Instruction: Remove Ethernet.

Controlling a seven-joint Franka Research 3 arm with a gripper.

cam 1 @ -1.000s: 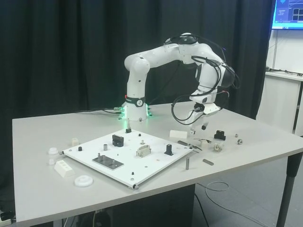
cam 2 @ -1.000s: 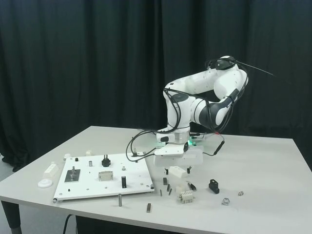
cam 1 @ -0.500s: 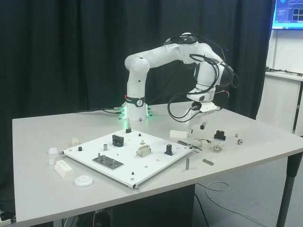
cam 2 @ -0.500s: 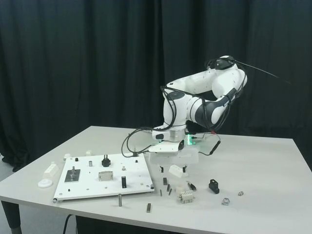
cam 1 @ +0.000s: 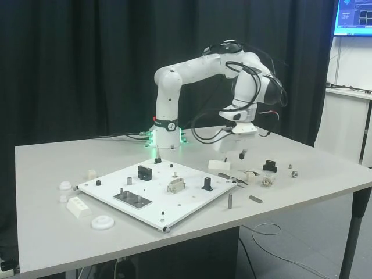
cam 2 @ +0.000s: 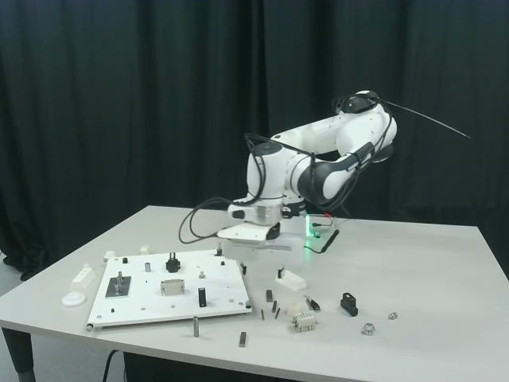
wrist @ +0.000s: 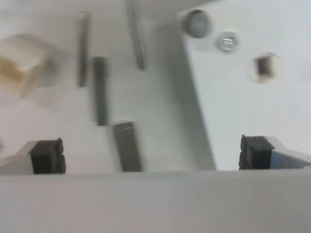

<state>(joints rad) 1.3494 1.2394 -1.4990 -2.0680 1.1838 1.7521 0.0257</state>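
Note:
My gripper point(wrist: 151, 154) is open, with only table and board surface between its black fingertips point(wrist: 47, 156). It hangs above the right edge of the white board point(wrist: 243, 102), near a corner with a round foot and a screw. From the room views the gripper point(cam 1: 232, 154) point(cam 2: 261, 269) is a little above the table, beside the board point(cam 1: 148, 200) point(cam 2: 143, 306). The board carries a black upright part point(cam 1: 207, 184) point(cam 2: 202, 297), a grey connector point(cam 1: 175, 185) point(cam 2: 170, 286) and a black block point(cam 1: 144, 172). I cannot tell which is the Ethernet piece.
Grey pins point(wrist: 100, 90) and a white block point(wrist: 19, 63) lie on the table beside the board edge. More loose parts sit right of the board: a white block point(cam 1: 219, 164), a black piece point(cam 1: 269, 165), pins point(cam 1: 231, 201). White pieces point(cam 1: 78, 207) lie left of it.
The arm has swung from over the loose parts on the right toward the board, and the gripper now hangs at the board's right edge. Nothing was picked up.

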